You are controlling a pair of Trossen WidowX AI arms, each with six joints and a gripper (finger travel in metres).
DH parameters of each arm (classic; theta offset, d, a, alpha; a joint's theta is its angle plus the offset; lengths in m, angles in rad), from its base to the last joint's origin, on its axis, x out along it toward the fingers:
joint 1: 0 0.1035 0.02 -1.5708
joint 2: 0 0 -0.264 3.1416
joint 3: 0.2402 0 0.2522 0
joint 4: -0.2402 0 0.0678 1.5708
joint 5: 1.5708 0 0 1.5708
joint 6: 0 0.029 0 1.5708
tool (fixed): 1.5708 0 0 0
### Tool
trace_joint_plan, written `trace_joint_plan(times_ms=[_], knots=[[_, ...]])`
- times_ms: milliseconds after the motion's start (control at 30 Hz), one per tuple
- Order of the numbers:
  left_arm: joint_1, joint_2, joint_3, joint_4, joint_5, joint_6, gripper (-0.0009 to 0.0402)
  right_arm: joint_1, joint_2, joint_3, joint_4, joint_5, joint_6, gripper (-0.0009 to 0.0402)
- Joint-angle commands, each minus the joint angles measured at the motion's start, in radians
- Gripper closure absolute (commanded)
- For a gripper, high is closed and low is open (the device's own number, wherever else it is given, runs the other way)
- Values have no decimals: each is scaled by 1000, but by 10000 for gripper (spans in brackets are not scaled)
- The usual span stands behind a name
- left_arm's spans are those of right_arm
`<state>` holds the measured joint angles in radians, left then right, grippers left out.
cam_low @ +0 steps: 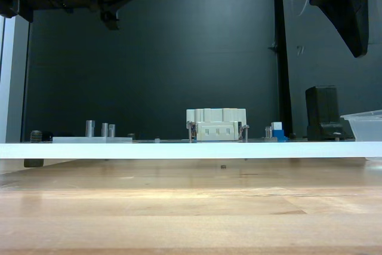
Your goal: Pick the 16mm bar and place in it's hole on the taskboard
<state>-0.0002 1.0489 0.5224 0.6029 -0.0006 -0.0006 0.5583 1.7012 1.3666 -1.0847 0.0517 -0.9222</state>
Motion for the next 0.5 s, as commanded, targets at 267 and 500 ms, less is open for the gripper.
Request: trace_joint_plan(times_ms=[267,500], knots=[[0,0,0,0,0,0,393,1,0,0,5,0,-2,144],[0,0,0,0,0,0,393,0,0,0,15,0,-2,144]])
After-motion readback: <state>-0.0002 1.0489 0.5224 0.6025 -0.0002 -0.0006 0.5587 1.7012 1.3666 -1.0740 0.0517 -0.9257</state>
